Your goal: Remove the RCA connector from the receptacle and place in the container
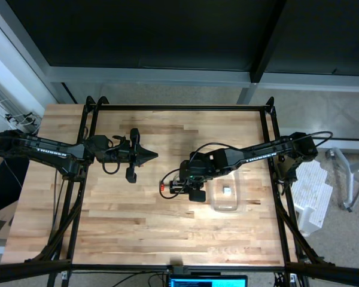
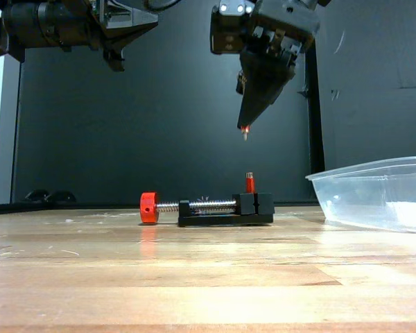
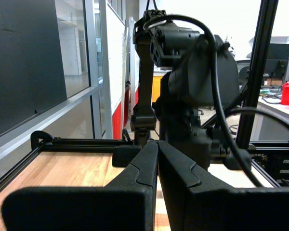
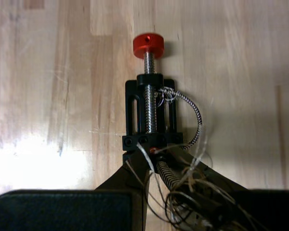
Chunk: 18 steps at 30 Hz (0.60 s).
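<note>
Right claw [image 2: 245, 122] pinching RCA connector [image 2: 245, 131] above receptacle [image 2: 225, 209], left claw [image 3: 157, 150] closed, raised left

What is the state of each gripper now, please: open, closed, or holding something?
Left gripper: jaws closed, empty, high up at the left.
Right gripper: jaws closed on the RCA connector, held in the air above the receptacle.

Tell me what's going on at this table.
The right pincer hangs above the black block, shut on the red-tipped plug, which is clear of the block. The plug is not yet in the clear tray alongside. The left pincer is shut, parked in the air off to the left.
</note>
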Motion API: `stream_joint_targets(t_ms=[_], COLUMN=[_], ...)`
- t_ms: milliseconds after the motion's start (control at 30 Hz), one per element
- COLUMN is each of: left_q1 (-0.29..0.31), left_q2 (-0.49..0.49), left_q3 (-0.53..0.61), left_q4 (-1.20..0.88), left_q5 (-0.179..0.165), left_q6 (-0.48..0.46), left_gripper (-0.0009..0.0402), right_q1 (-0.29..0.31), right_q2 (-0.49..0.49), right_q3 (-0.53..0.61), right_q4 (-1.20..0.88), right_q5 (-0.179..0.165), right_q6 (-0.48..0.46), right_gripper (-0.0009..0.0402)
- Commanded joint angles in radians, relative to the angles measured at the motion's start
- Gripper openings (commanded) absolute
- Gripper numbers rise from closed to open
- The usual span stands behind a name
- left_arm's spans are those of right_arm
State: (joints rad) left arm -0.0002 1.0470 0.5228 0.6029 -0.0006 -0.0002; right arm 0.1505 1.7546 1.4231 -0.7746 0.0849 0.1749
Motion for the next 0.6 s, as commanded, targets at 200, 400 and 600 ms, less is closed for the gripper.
stream_joint_targets(t_ms=[200,400,600], left_q1=[0.0,0.0,0.0], left_q2=[0.0,0.0,0.0], left_q3=[0.0,0.0,0.0], left_q4=[0.0,0.0,0.0], left_q5=[0.0,0.0,0.0], left_q6=[0.0,0.0,0.0], left_gripper=[0.0,0.0,0.0], right_q1=[0.007,0.014,0.023], right_q2=[-0.033,-0.098,-0.195], right_q3=[-0.01,-0.074,-0.171], right_q4=[0.001,0.001,0.002], right_q5=[0.001,0.002,0.002], right_q6=[0.004,0.027,0.036], right_gripper=[0.0,0.0,0.0])
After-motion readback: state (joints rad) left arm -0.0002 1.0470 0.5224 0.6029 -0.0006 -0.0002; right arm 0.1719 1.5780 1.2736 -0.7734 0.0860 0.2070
